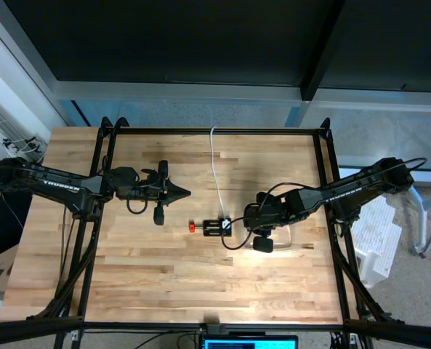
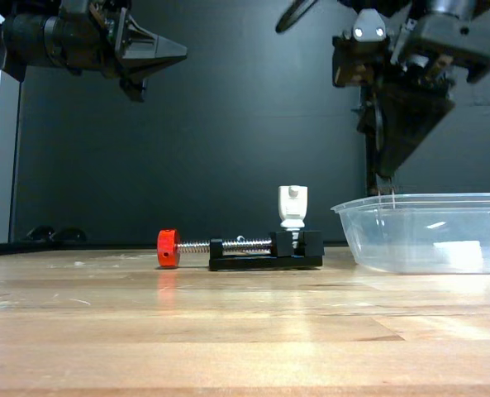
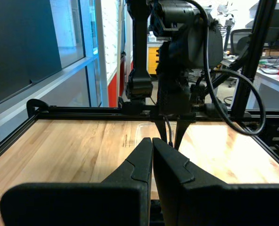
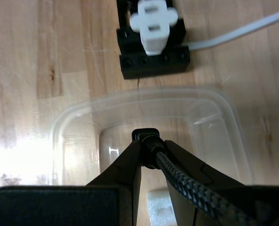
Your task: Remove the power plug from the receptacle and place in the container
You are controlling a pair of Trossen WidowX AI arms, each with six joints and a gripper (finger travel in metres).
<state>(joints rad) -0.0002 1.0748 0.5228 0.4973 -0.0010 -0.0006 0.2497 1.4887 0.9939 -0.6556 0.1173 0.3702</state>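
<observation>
My right gripper [image 4: 148, 149] is shut on the power plug [image 4: 146, 135], a small black plug with a braided black lead running back between the fingers. It hangs tip-down over the near end of the clear container [image 4: 73, 117], above its floor. In the low view the right gripper [image 2: 385, 169] points down just above the container's rim [image 2: 352, 217]. The receptacle [image 4: 151, 59] stands just beyond the container, its white socket face [image 4: 153, 23] bare and its red knob [image 2: 168, 248] at the far end. My left gripper [image 1: 180, 193] hovers shut and with nothing in it, left of the receptacle [image 1: 215, 227].
A white cable [image 1: 215, 163] runs from the receptacle toward the table's far edge. A black frame [image 1: 215, 131] borders the wooden table. The container holds a small white label [image 4: 158, 200].
</observation>
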